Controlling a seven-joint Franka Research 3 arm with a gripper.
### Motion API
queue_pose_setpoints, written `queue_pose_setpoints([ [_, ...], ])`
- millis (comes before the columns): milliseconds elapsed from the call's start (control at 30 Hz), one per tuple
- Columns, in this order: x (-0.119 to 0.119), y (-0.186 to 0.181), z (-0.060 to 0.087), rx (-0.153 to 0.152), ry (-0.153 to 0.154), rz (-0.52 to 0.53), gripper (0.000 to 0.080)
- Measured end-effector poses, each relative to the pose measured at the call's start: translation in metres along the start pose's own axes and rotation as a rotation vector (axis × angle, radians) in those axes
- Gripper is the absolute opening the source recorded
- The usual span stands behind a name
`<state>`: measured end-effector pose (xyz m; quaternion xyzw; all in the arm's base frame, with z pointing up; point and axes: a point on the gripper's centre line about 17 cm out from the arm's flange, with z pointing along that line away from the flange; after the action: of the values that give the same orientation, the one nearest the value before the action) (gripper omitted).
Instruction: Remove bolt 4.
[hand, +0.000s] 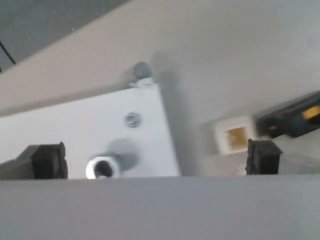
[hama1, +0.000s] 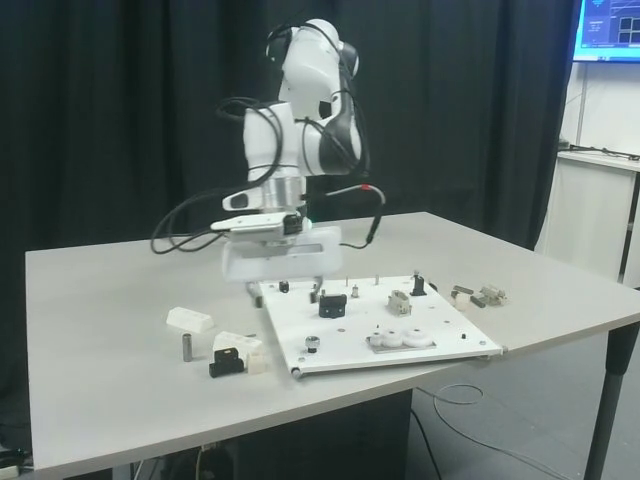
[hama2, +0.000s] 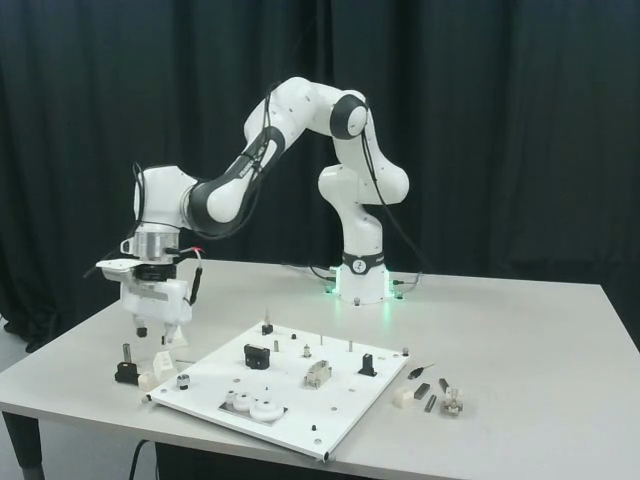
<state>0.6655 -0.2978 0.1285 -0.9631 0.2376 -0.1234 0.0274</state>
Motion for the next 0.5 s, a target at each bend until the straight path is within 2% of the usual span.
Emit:
queue_pose_setpoints([
  [200,-0.004,-0.020,-0.001,-0.020,-0.012,0.138,0.0800],
  [500,-0.016,-0.037,-0.003,-0.074,-0.062,0.374,0.0800],
])
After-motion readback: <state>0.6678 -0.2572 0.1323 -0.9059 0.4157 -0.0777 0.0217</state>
